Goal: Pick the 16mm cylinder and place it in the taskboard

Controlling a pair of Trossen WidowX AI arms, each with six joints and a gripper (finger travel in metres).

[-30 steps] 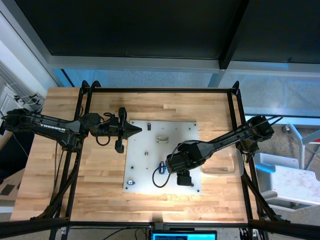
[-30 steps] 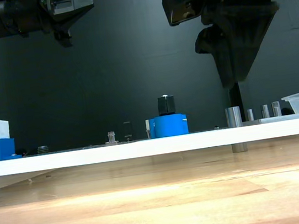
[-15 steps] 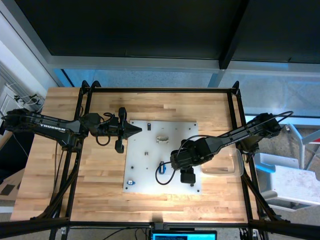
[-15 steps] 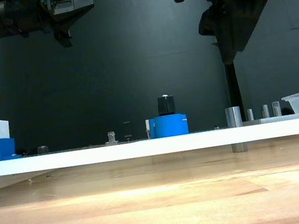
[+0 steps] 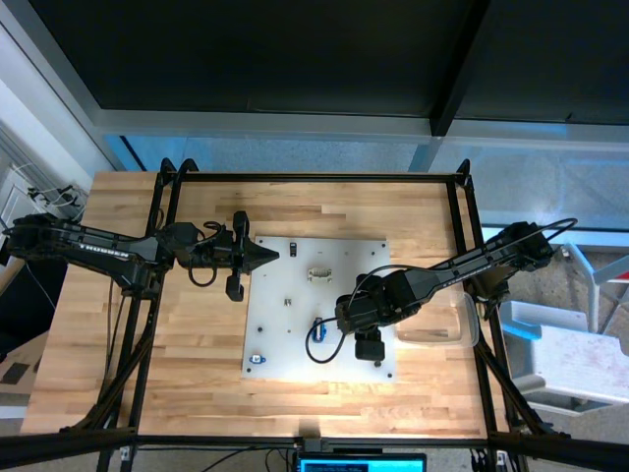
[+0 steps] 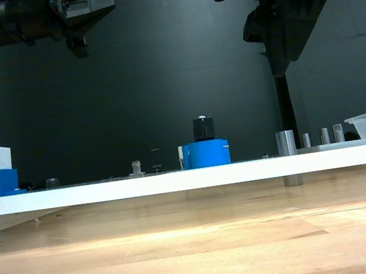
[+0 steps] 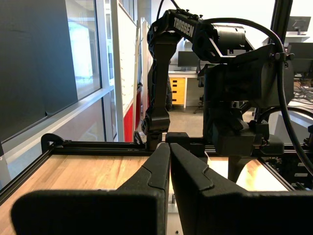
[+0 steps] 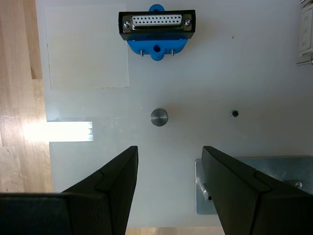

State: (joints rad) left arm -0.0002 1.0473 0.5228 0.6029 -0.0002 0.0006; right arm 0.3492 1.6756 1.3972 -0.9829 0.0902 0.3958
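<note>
The 16mm cylinder (image 8: 159, 117) stands upright in a hole of the taskboard (image 8: 88, 54), and in the low view its lower end pokes out beneath the board. The right gripper (image 8: 169, 152) hangs high above the taskboard, pointing straight down over the cylinder, its jaws spread wide and empty. The left gripper (image 7: 169, 147) hovers above the taskboard's left edge, fingers pressed together on nothing.
</note>
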